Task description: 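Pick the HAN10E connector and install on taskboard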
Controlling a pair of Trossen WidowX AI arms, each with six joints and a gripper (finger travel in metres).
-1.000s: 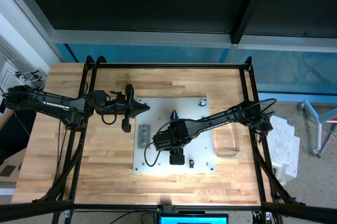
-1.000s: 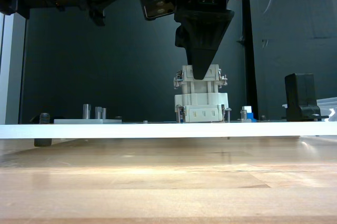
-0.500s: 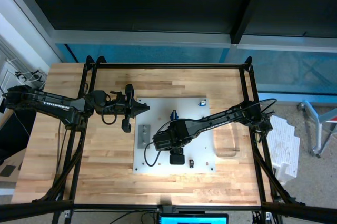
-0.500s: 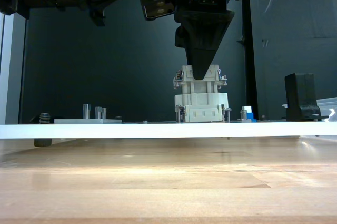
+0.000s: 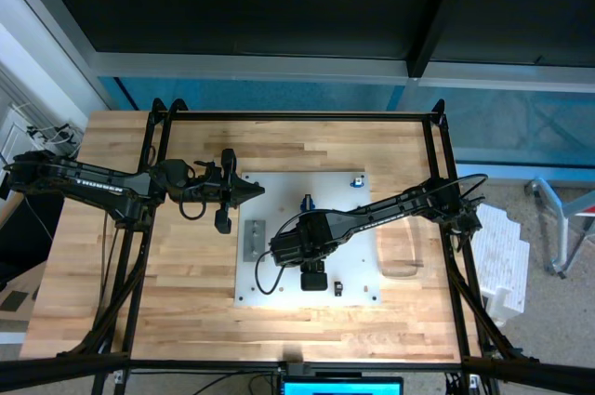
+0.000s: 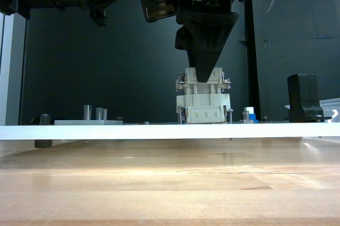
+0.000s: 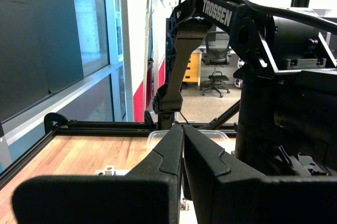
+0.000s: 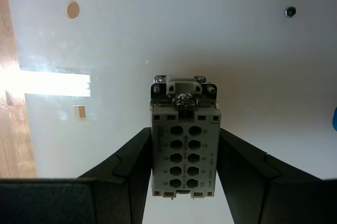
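Right gripper [image 6: 204, 77] clamping the connector over the board's socket

The left gripper [image 5: 257, 190] is hovering over the pale wooden table [image 5: 130, 265] beside the far-left corner of the large flat white square taskboard [image 5: 358, 228], its black fingers [image 7: 168, 155] pressing together on nothing. The right gripper is pointing down at the board's middle, pinching the long sides of the pale grey-white rectangular HAN10E connector [image 8: 184, 145], which is sitting upright on the beige board-mounted socket [image 6: 203, 110].
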